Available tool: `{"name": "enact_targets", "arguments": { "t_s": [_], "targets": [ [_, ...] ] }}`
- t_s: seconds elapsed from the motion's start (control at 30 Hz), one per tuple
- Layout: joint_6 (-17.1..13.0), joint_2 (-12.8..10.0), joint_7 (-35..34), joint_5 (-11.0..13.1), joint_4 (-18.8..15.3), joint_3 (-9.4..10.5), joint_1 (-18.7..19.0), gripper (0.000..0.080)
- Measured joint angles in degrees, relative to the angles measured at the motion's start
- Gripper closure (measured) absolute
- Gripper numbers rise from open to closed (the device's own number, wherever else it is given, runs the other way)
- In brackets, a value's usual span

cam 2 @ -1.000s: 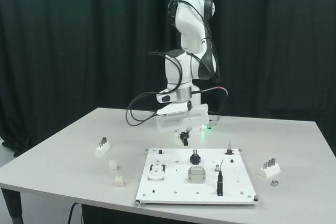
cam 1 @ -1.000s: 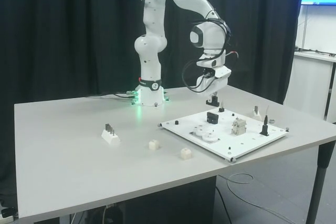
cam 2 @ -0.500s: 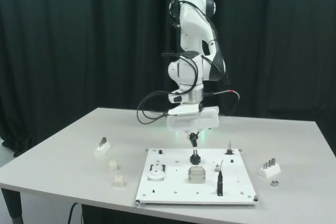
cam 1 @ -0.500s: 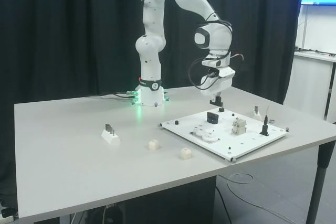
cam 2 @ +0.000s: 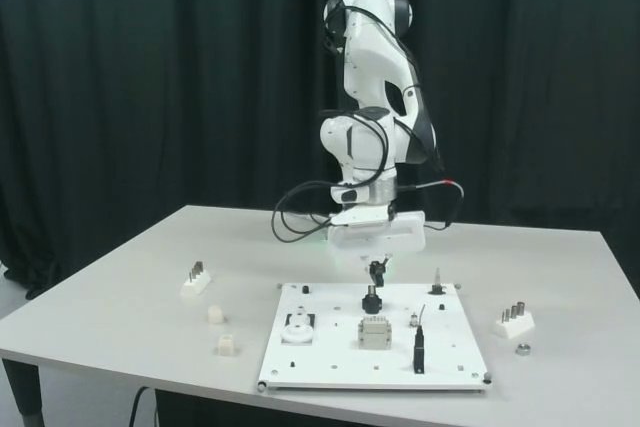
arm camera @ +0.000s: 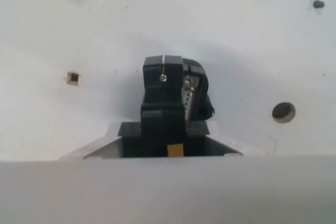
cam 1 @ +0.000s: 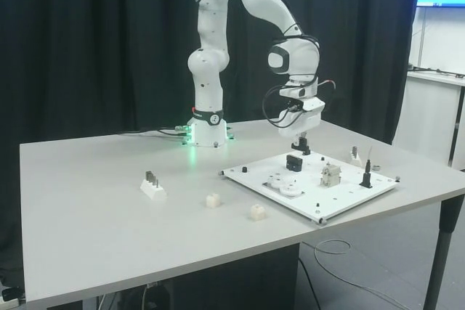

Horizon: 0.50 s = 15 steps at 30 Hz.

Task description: Insert D-SUB.

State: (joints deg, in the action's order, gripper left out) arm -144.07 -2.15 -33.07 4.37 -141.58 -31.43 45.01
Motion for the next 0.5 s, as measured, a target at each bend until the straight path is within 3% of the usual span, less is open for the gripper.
{"name": "enact_targets", "arguments": {
  "t_s": [0.5],
  "targets": [
    [0.6,0.0,-2.8,0.0,-0.8,0.05,0.0,0.0649]
  ]
}}
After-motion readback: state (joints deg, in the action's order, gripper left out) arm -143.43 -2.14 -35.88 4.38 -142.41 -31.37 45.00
